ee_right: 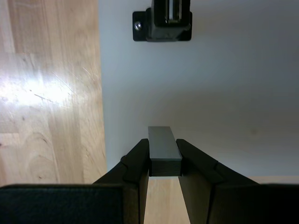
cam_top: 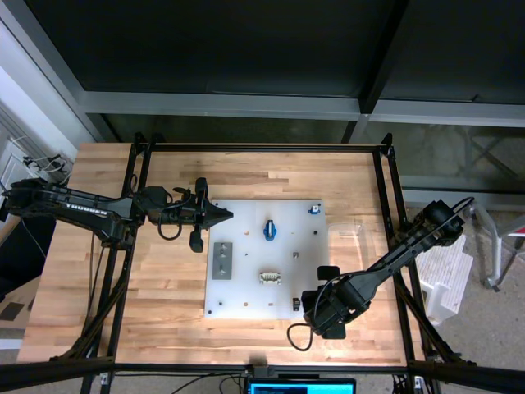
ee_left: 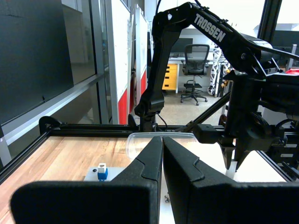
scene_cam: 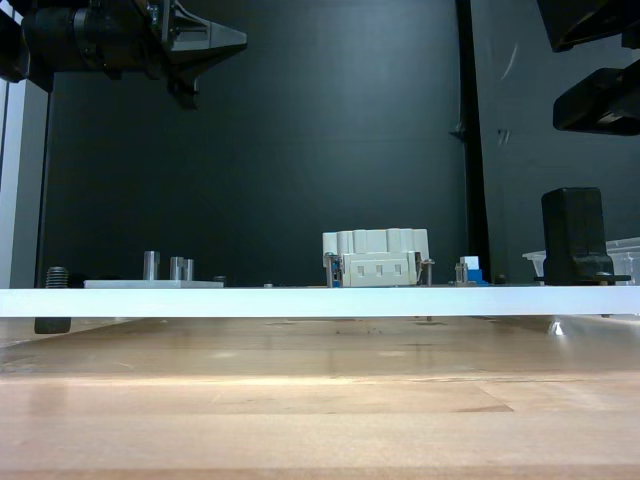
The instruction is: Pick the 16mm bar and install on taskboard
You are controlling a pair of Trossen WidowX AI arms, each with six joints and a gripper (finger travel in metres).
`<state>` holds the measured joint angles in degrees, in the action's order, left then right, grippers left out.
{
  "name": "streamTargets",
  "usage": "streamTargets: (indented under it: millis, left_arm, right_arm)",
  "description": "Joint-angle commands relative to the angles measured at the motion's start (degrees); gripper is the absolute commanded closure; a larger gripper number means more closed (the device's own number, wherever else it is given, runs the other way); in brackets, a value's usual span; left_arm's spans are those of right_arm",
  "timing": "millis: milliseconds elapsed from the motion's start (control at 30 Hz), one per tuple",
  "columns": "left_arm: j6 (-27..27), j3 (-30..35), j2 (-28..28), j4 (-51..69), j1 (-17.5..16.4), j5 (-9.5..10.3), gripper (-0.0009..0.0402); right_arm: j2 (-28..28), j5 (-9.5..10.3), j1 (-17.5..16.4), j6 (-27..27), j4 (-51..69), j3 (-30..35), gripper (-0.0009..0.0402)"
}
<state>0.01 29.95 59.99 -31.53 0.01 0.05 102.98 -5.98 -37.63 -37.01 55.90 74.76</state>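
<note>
A light wooden table (cam_top: 164, 312) fills the scene, fenced by a black frame (cam_top: 262, 148) of thin bars along its far, left and right edges. On its right side, toward the far half, lies what looks like a clear plastic tray (ee_left: 135, 144), faint against the wood. Off the table's right edge sits a white stack (cam_top: 447, 272), a lit screen (cam_top: 302, 386) peeks over the near edge, and well beyond the table to the right stand an office chair (ee_left: 195, 70) and a yellow cabinet (ee_left: 170, 77).

Grey 16mm bar (ee_right: 164, 148) pinched in right claw (ee_right: 164, 157), above white taskboard (ee_right: 219, 84)
</note>
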Motion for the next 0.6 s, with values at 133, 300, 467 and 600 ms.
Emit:
streamTargets:
  millis: [133,300,467,600]
  left_arm:
    - [0.0,0.0,0.0,0.0,0.0,-0.02,0.0393]
    - [0.0,0.0,0.0,0.0,0.0,-0.02,0.0393]
    - [0.0,0.0,0.0,0.0,0.0,-0.02,0.0393]
    - [0.0,0.0,0.0,0.0,0.0,-0.02,0.0393]
  right_arm:
    - [-0.1,-0.02,0.1,0.0,0.6,0.0,0.0389]
    - [-0.1,-0.02,0.1,-0.1,0.3,0.0,0.0389]
    - [0.0,0.02,0.1,-0.1,-0.2,0.0,0.0389]
    - [0.0,0.02,0.1,-0.1,-0.2,0.0,0.0389]
